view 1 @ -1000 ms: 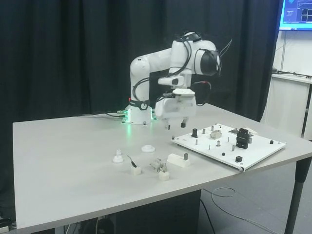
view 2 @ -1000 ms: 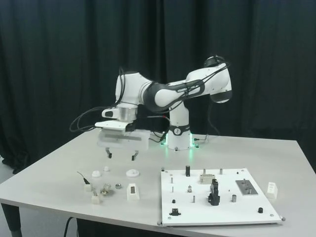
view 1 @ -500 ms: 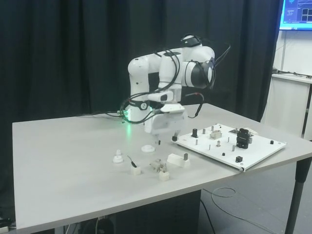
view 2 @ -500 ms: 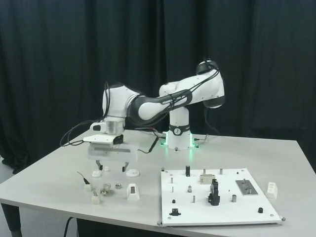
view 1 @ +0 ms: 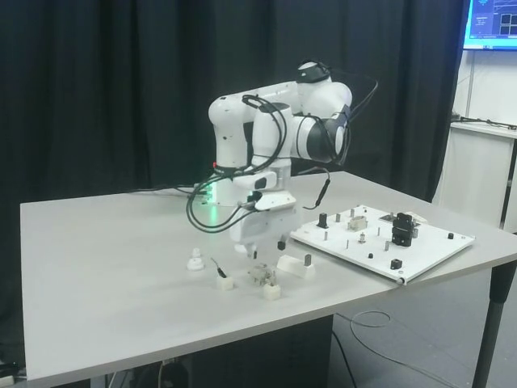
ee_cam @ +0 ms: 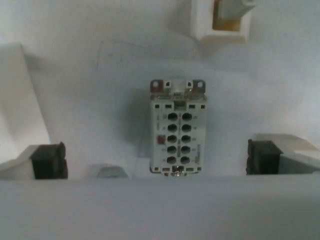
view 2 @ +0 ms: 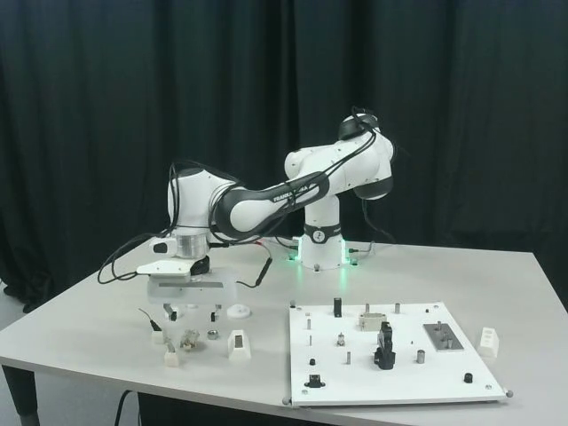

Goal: Pick waterproof.

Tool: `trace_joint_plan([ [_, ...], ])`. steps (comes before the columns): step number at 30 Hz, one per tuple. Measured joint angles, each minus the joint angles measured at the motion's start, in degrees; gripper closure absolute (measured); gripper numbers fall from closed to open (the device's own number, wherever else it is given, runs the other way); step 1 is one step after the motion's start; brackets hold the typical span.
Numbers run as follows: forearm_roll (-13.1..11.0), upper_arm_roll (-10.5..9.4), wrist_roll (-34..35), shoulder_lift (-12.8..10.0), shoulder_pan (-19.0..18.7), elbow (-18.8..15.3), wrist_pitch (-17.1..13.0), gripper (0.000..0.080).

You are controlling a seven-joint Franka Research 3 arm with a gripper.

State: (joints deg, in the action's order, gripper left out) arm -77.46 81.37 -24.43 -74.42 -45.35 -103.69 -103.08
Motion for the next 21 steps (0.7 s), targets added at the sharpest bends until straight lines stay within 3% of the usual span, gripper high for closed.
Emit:
trace_joint_plan([
  [7,0.0,-0.23,-1.1,-0.3,0.7,0.0,1.5,0.0003],
  [21,0.0,-1.75,-1.3,-0.5,1.8,-0.1,1.0,0.0003],
])
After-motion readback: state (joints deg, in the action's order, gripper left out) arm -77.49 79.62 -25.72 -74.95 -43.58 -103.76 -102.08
